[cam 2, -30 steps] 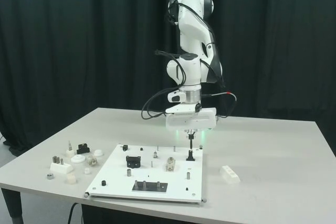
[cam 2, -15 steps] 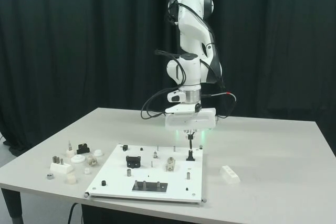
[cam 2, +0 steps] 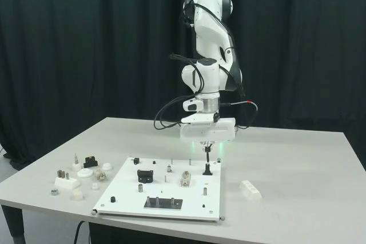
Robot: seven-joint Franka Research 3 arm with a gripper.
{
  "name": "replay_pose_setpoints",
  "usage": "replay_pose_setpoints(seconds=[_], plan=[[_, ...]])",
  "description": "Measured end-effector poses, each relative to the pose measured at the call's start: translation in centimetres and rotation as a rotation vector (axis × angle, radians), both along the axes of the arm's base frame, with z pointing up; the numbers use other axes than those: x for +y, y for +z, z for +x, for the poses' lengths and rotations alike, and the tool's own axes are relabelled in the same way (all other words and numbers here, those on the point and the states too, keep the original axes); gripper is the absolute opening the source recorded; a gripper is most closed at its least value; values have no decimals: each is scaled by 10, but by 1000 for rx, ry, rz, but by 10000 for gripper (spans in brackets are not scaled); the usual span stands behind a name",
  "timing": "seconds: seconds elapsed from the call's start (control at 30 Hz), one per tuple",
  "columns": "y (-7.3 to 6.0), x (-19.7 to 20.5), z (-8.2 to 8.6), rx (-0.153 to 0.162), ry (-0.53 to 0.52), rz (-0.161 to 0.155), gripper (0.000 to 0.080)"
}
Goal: Insert USB.
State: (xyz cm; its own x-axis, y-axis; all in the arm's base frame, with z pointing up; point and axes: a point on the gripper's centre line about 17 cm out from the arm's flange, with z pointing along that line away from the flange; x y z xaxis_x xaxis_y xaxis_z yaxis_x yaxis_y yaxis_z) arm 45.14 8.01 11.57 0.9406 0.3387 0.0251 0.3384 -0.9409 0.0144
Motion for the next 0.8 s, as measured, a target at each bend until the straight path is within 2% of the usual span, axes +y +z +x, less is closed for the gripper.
replay_pose_setpoints(seconds=[0.8], plan=[[0,3,-2,4,6,-1,22]])
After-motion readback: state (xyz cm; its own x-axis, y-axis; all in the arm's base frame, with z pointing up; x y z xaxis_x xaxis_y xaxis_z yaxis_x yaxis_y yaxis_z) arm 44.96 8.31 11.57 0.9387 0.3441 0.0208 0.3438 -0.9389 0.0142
